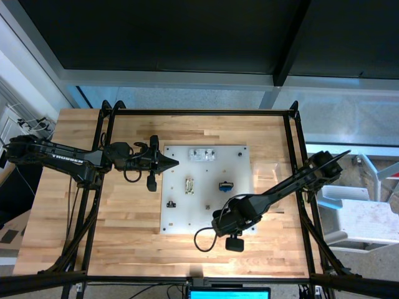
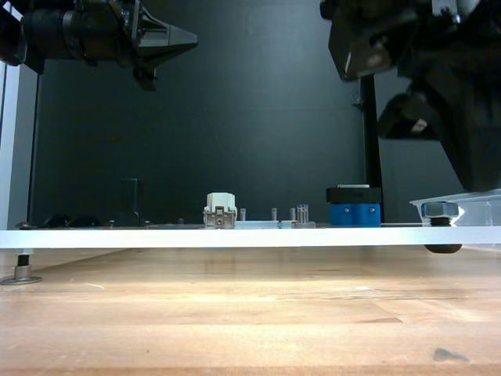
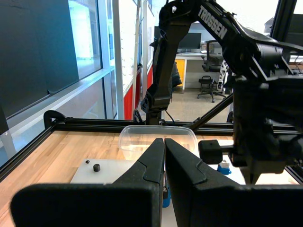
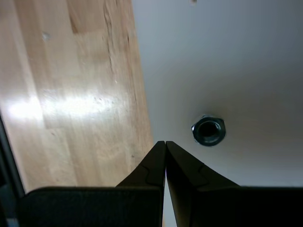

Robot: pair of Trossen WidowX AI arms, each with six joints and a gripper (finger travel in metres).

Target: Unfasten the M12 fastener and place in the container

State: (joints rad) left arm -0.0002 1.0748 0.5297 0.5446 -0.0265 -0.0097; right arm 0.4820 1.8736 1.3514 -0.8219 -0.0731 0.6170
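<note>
- Low view: the right arm [image 2: 438, 70] is running out of frame overhead. The silver hex nut [image 2: 439, 208] is sitting on its black stud [image 2: 443, 222], with the clear container [image 2: 473, 202] behind.
- High view: that arm is hiding the nut at the board's [image 1: 187, 215] five o'clock corner. The container is lying at three o'clock. The left gripper [image 1: 174, 163] is hovering at ten, tips together.
- Right wrist view: the right gripper [image 4: 165, 144] is hanging just beside the nut, fingers pressed together on nothing.

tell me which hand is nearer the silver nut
Right. The right hand hangs just above and beside the silver nut, by the board's near right edge; the left hand hovers over the board's left edge.
</note>
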